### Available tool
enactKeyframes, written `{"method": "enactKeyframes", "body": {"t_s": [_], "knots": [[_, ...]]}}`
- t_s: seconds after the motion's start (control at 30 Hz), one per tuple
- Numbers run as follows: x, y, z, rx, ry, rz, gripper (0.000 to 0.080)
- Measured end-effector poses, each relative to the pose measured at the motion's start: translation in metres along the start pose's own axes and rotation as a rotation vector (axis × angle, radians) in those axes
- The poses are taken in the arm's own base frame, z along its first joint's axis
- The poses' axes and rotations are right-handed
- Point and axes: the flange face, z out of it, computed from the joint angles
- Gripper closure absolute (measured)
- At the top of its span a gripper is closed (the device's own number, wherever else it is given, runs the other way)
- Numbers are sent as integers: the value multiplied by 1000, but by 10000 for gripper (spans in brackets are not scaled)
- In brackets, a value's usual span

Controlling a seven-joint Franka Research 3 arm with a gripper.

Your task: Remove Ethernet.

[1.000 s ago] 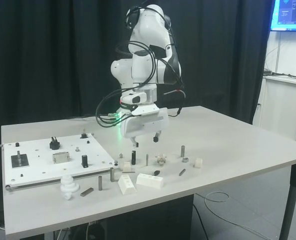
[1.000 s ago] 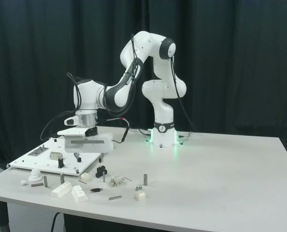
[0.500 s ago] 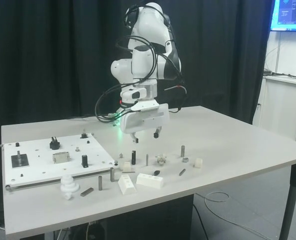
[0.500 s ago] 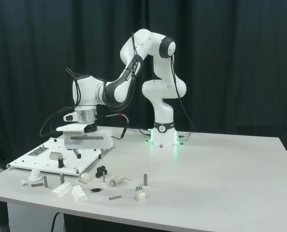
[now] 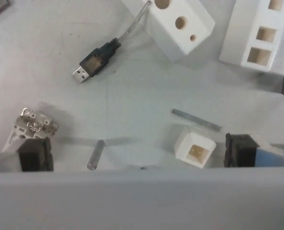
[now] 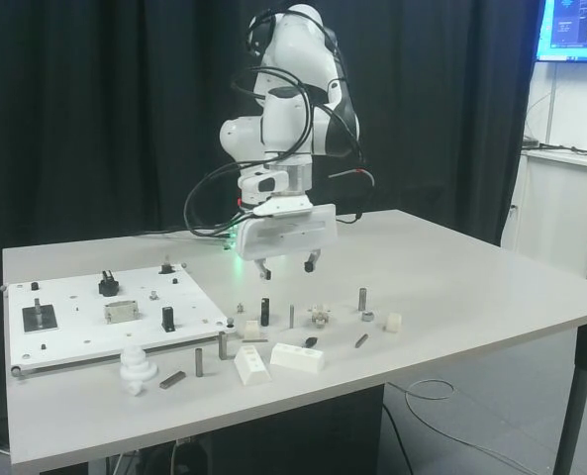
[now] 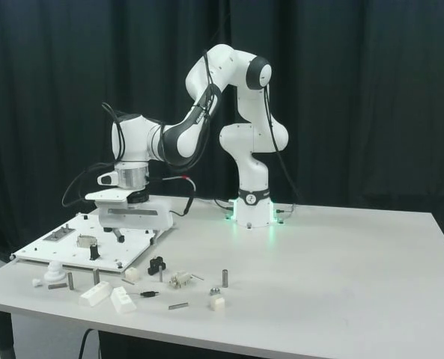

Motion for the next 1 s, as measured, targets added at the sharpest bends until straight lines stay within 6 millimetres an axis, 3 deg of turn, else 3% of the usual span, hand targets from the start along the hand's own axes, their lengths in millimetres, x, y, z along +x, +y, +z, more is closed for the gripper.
{"method": "enactKeyframes", "body": {"t_s": [0.3, 0.5, 0.77, 1.0], "knots": [[4, 7, -1, -24, 10, 91, 3], [13, 28, -1, -84, 35, 208, 3], [31, 84, 2, -158, 54, 305, 3], [47, 151, 4, -174, 61, 407, 3]]}}
